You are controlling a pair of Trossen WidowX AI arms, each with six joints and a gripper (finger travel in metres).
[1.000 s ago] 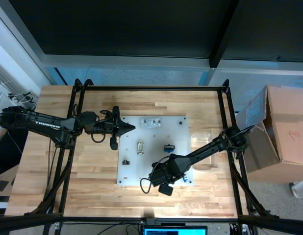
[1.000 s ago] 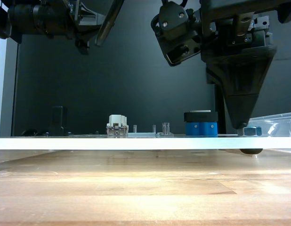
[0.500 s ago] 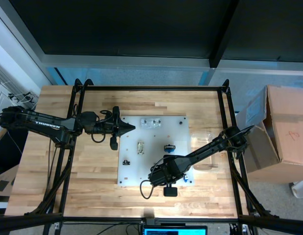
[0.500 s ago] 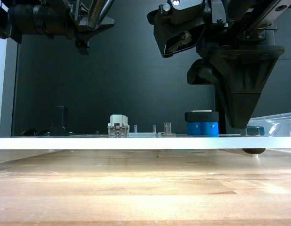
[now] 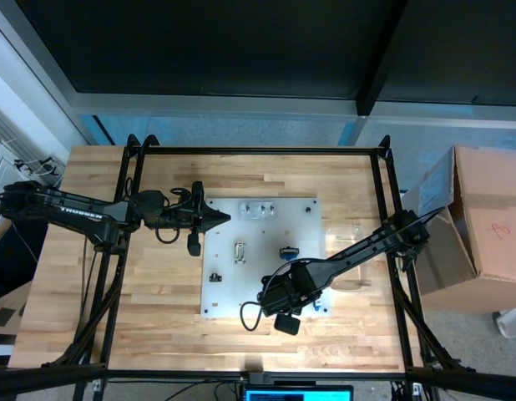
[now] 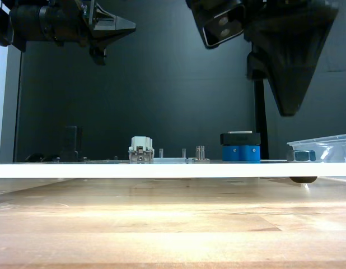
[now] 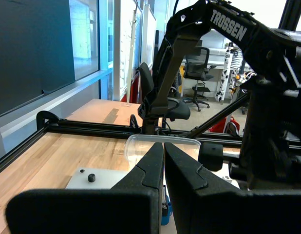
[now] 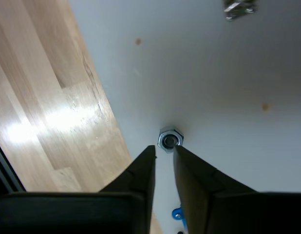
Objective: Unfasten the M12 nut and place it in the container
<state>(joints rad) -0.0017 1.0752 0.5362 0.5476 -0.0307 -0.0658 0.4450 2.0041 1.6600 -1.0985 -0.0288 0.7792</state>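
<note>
Near the near right edge of the white board (image 8: 228, 73), the M12 nut (image 8: 170, 140) sits flat with its hex outline clear and a dark stud end showing in its bore, so it is on its stud and not in the container (image 5: 346, 242). I cannot tell how far it is run up the threads. The low view sets the nut in front of the clear container wall, while the right wrist view places it on the board. The right gripper (image 6: 289, 109) hangs above the nut, clear of it. Its fingers (image 8: 141, 175) are parted by a narrow slot only, with nothing between them. The left gripper (image 5: 218, 219) is held high over the board's far left edge, well apart from the nut. Its fingers (image 7: 145, 170) are pressed together with a hairline between, holding nothing. Handling, by judgement: the nut is a small steel part, light and rigid, so there is no crush risk. Its smooth plated faces are probably slippery. The best hold is across two opposite flats, with the tips brought low against the board, since the nut is short and offers little height. A grip on the corners would likely let it twist out. The present slot looks narrower than the nut, so the fingers likely need to open wider before any descent. Once off the threads it could roll if dropped short of the container.
</note>
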